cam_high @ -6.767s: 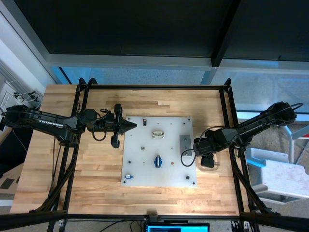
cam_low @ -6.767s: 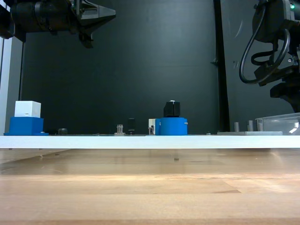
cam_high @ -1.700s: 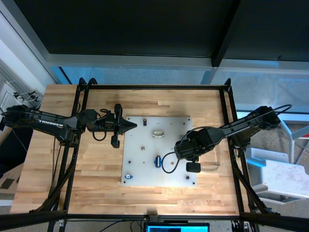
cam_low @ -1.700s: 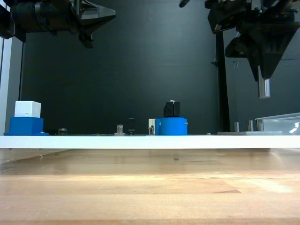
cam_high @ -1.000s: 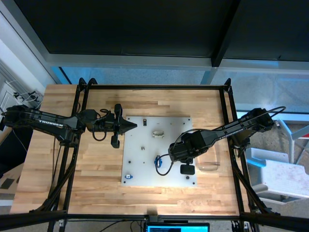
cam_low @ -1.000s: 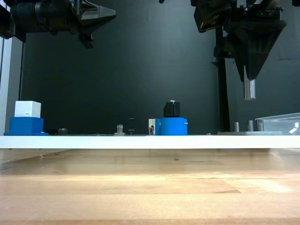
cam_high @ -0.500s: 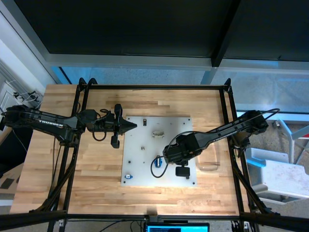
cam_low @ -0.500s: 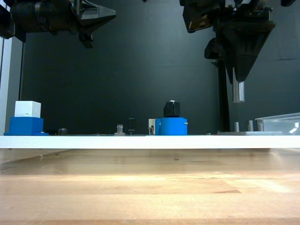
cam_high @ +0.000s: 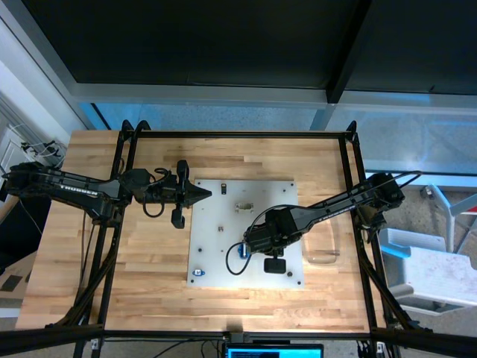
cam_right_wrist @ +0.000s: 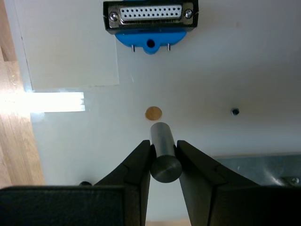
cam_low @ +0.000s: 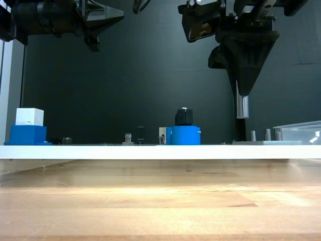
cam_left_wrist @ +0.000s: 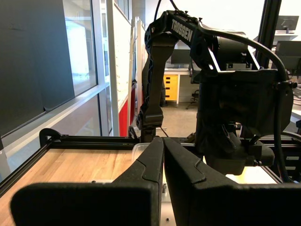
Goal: Pick the 16mm cylinder and place it in the taskboard
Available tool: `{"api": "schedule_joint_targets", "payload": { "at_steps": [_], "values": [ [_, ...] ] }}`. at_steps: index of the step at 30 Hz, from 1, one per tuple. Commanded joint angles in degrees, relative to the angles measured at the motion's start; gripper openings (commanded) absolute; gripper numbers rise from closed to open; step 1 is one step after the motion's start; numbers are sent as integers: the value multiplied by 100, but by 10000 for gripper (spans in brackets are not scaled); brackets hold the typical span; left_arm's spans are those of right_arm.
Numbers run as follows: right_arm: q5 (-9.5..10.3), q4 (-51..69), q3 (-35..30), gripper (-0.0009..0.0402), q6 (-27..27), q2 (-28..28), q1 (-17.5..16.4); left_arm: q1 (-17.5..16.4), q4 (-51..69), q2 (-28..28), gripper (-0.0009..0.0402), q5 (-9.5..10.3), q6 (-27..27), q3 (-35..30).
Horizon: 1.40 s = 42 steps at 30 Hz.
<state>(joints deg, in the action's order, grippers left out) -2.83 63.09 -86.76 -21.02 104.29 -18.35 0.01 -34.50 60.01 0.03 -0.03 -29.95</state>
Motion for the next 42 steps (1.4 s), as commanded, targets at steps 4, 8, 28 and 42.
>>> {"api": "schedule_joint_targets", "payload": {
  "at_steps": [4, 8, 28, 42],
  "values": [
    [-4, -74, 4, 20, 9, 107, 0, 0, -2, 0, 0, -2, 0, 0],
    [-7, -136, 4, 20, 7, 125, 0, 0, -2, 0, 0, -2, -2, 0],
    [-7, -162, 24, 20, 9, 125, -2, -2, -2, 0, 0, -2, -2, 0],
    [-2, -234, 118, 20, 4, 125, -4, 0, -2, 0, 0, -2, -2, 0]
  ]
}}
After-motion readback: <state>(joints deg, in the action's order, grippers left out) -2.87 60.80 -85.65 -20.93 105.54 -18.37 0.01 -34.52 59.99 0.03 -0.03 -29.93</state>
